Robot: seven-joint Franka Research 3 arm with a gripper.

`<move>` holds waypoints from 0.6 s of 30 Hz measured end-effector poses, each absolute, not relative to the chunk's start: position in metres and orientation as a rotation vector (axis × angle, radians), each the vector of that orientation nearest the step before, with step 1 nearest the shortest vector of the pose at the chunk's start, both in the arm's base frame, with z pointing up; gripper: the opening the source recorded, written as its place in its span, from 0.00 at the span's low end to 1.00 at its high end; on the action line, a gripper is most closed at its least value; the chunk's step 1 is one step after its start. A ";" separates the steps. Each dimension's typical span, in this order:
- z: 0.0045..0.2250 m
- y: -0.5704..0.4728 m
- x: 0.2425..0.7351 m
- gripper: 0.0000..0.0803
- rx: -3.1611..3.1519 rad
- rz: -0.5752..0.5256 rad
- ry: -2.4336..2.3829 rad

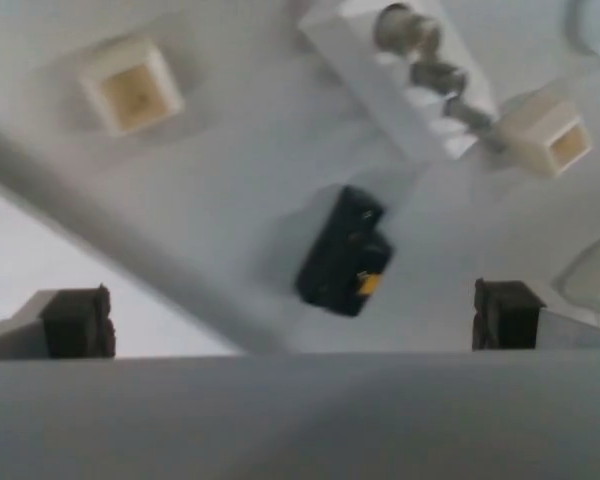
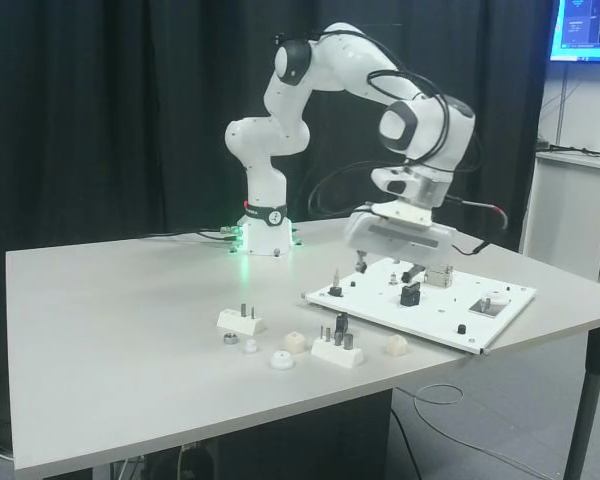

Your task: Pick medium gear.

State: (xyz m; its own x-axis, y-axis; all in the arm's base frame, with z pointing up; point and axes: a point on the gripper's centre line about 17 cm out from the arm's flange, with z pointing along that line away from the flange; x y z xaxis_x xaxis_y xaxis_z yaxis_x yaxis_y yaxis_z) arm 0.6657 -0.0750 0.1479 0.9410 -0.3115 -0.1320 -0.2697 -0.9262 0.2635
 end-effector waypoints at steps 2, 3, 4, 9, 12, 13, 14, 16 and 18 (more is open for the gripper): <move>0.147 -0.083 0.664 1.00 2.860 -0.261 -0.410; 0.147 -0.087 0.663 1.00 2.862 -0.266 -0.400; 0.146 -0.091 0.662 1.00 2.865 -0.272 -0.390; 0.142 -0.112 0.655 1.00 2.870 -0.301 -0.349; 0.138 -0.127 0.651 1.00 2.874 -0.307 -0.334; 0.137 -0.132 0.650 1.00 2.876 -0.306 -0.328; 0.135 -0.137 0.649 1.00 2.878 -0.306 -0.320; 0.132 -0.147 0.647 1.00 2.884 -0.303 -0.299; 0.130 -0.157 0.645 1.00 2.891 -0.295 -0.283</move>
State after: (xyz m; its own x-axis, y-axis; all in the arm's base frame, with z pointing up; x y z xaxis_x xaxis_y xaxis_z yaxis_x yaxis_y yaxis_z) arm 0.6449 -0.1574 0.1298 0.9612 -0.2120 -0.1762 -0.1675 -0.9568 0.2375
